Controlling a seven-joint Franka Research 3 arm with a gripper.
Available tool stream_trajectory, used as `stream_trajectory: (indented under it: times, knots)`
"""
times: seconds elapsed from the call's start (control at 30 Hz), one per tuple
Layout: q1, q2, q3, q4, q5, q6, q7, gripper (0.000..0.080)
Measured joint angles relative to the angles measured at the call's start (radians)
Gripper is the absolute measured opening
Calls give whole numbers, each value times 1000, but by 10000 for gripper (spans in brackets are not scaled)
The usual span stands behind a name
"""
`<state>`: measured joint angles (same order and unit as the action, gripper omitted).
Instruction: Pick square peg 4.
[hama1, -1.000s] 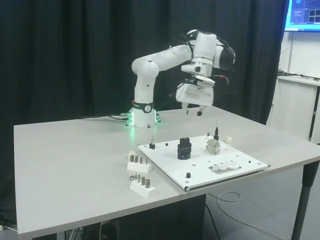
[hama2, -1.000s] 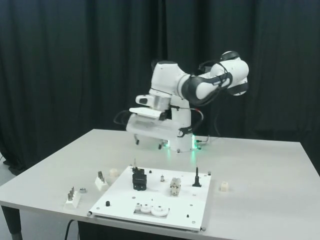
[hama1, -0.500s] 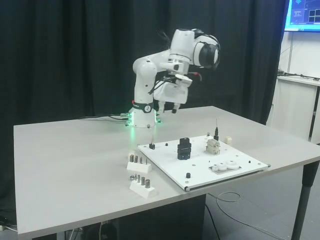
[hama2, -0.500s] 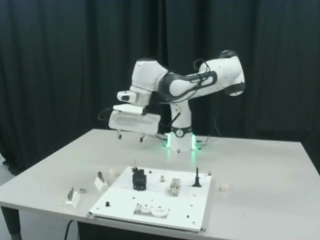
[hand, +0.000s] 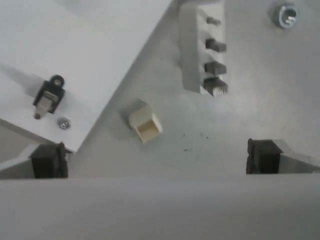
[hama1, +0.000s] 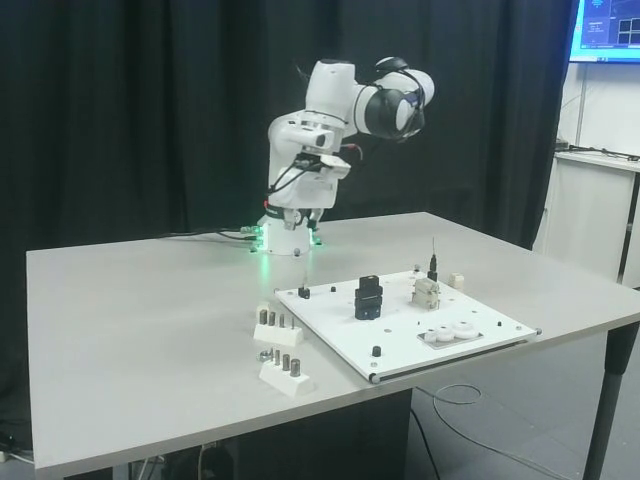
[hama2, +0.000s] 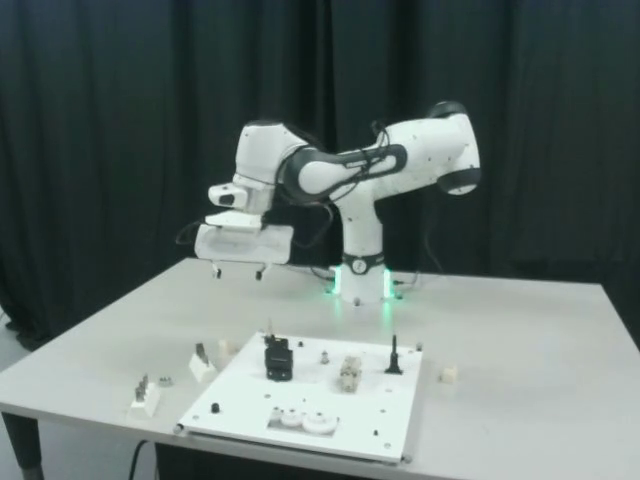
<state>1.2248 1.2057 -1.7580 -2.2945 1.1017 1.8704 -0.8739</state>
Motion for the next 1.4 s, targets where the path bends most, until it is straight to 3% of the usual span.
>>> stream_trajectory:
  times: [0.27, 0.43, 0.97, 1.4]
  knots:
    - [-38, 1, 17, 2, 24, -1, -137, 800]
    - [-61, 9, 25, 4, 51, -1, -161, 800]
    - [-142, 43, 57, 6, 189, 2, -320, 800]
    - [-201, 52, 108, 42, 221, 3, -395, 800]
